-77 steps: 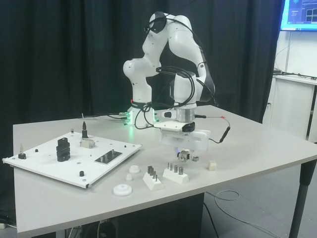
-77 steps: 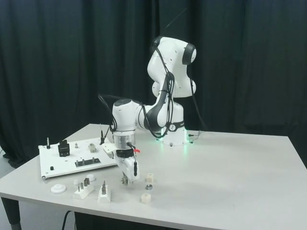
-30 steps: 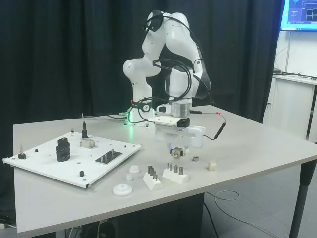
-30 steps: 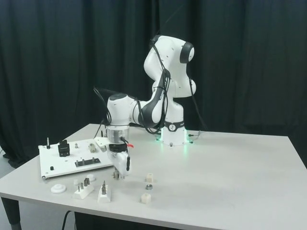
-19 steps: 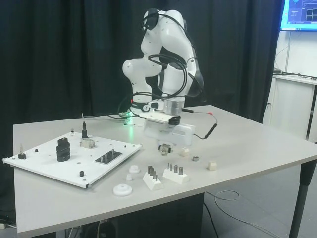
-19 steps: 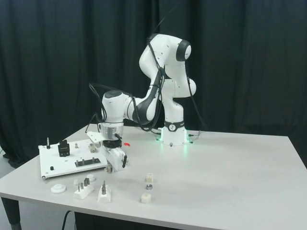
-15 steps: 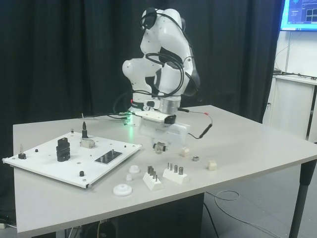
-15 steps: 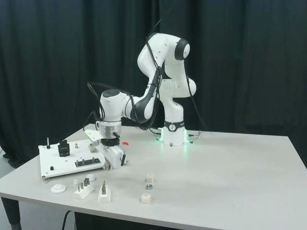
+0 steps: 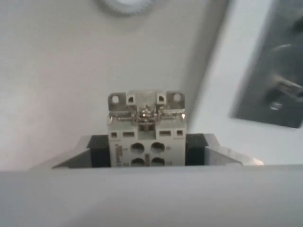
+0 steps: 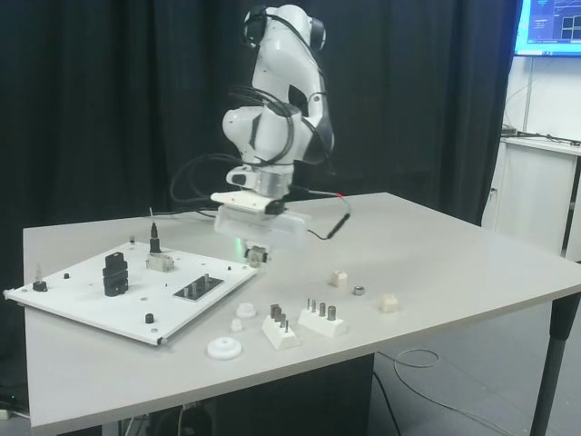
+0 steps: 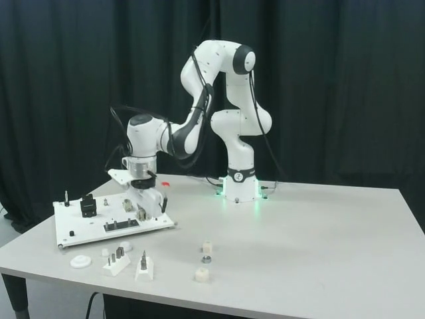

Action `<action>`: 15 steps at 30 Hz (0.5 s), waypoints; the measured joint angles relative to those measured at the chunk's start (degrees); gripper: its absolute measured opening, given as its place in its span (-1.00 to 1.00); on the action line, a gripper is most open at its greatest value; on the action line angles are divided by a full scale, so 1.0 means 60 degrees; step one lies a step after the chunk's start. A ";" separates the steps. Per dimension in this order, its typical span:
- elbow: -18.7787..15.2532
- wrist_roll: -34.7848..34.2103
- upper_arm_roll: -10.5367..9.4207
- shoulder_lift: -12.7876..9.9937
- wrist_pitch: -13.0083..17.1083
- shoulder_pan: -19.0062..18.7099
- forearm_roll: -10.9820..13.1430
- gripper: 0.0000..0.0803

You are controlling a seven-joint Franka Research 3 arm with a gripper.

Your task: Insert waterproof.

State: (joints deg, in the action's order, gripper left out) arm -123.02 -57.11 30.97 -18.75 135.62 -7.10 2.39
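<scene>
- The white seven-joint arm is carrying a small white-and-grey plastic connector block [image 9: 146, 128], taken to be the waterproof part, which has four round sockets in its face and a metal clip along its top.
- The gripper [image 9: 147, 150] is clamping that block from both sides; the jaws are standing only as far apart as the block is wide, with black pads pressing on its flanks (wrist view shows this plainly).
- In both room views the gripper is hanging above the near corner of the flat white rectangular assembly board [image 10: 82, 295], which is lying on the grey counter [image 10: 454, 263]; the block is riding clear of any surface.
- Progress, as a judgement: the pick-up is done and the carry is nearly over; aligning, lowering and seating the block in its socket on the board are all still to do.
- The wrist view is also showing a grey metal plate [image 9: 274, 71] on the board, just beside the gripper's path (possibly near the target, cannot tell).
- Writing: tiny marks are sitting beside the sockets on the block's face, too small to read. No brand or label is legible anywhere.
</scene>
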 joint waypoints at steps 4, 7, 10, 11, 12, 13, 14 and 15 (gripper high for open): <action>-0.0262 0.0662 0.0165 0.0257 0.0048 0.0167 0.0000 -0.22; -0.0429 0.1173 0.0343 0.0401 0.0148 0.0235 0.0000 -0.22; -0.0590 0.1704 0.0570 0.0507 0.0290 0.0252 0.0000 -0.22; -0.0638 0.1892 0.0648 0.0536 0.0348 0.0252 0.0000 -0.22; -0.0690 0.2091 0.0733 0.0565 0.0402 0.0253 0.0000 -0.22; -0.0737 0.2293 0.0814 0.0587 0.0445 0.0253 0.0000 -0.22; -0.0784 0.2528 0.0906 0.0607 0.0488 0.0254 0.0000 -0.22; -0.0820 0.2746 0.0992 0.0620 0.0526 0.0255 0.0000 -0.22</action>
State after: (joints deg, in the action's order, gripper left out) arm -127.94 -40.64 36.92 -15.03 138.78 -5.57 2.39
